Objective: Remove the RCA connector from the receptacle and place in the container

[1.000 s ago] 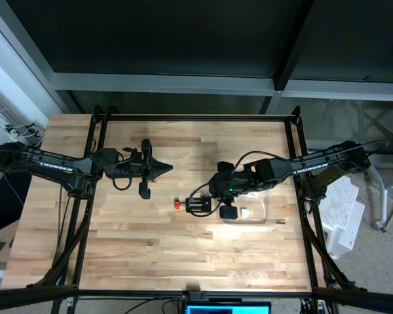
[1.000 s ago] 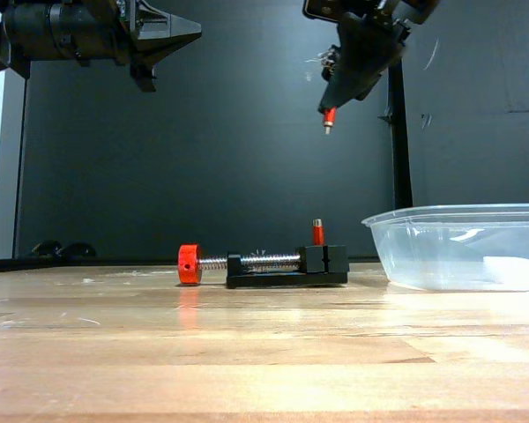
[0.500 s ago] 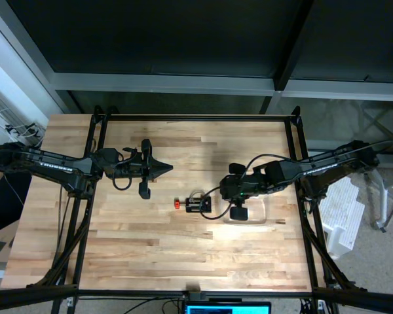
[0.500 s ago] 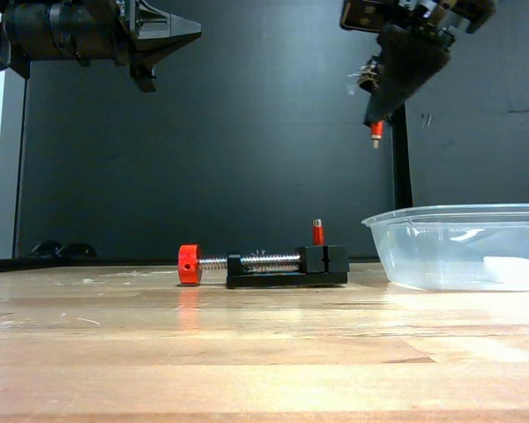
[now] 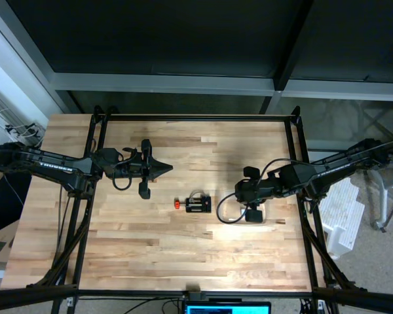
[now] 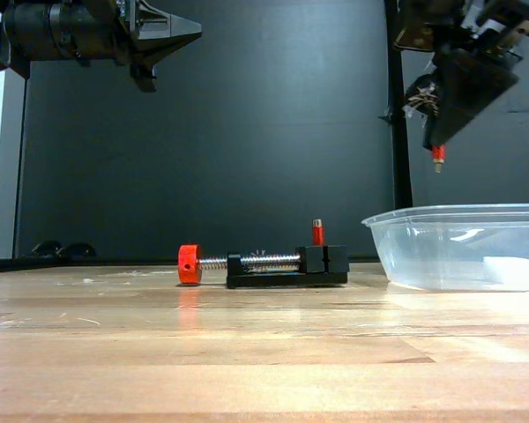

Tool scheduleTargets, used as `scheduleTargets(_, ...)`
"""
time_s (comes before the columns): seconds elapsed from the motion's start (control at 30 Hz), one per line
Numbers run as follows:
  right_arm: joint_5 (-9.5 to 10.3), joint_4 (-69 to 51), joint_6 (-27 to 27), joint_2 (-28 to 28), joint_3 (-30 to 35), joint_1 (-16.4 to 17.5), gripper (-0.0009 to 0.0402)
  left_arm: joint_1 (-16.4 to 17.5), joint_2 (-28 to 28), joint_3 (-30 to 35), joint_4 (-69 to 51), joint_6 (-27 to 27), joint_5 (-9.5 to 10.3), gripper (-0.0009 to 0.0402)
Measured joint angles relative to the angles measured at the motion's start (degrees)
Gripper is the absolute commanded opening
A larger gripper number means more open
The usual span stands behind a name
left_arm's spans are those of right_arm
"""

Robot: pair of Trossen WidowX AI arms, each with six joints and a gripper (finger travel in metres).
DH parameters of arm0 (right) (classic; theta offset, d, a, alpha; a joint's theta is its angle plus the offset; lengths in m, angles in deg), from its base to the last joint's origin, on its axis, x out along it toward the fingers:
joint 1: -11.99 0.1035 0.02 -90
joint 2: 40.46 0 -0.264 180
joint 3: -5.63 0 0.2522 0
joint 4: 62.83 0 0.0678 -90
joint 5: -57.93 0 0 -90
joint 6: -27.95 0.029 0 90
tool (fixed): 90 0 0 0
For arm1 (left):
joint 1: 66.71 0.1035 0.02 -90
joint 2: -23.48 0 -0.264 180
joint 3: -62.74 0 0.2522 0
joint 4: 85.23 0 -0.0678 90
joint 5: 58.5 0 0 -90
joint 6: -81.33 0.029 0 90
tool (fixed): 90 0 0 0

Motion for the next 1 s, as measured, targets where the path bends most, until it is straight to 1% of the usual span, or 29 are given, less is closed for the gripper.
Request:
scheduleTargets(0.23,-0.04,-0.76,1.33,-0.81,-4.22,1.99,0.0006,0.0,0.0,-0.02,0.0,0.0,0.0,0.0)
scheduleTargets(0.33,-0.02,-1.03,1.53,-0.81,-5.73,2.73,0.0026,0.0,0.0,0.0,0.0,0.0,-0.02,0.0)
scheduleTargets(0.5,-0.07,-1.01,2.29,-0.81,-6.78,3.02,0.0075,0.0,0.0,0.0,-0.02,0.0,0.0,0.0)
scheduleTargets(0.6,-1.16,-0.98,2.29,-0.81,-6.8,3.04,0.0101,0.0,0.0,-0.02,0.0,0.0,0.0,0.0)
scheduleTargets(0.7,-1.33,-0.98,2.29,-0.81,-6.8,3.04,0.0121,0.0,0.0,-0.02,0.0,0.0,-0.02,0.0)
scheduleTargets(0.83,-1.33,-0.98,2.27,-0.81,-6.8,3.04,0.0137,0.0,0.0,0.0,-0.02,0.0,-0.02,0.0)
scheduleTargets(1.0,-1.33,-0.98,2.25,-0.81,-6.8,3.04,0.0139,0.0,0.0,0.0,0.0,0.0,0.0,0.0)
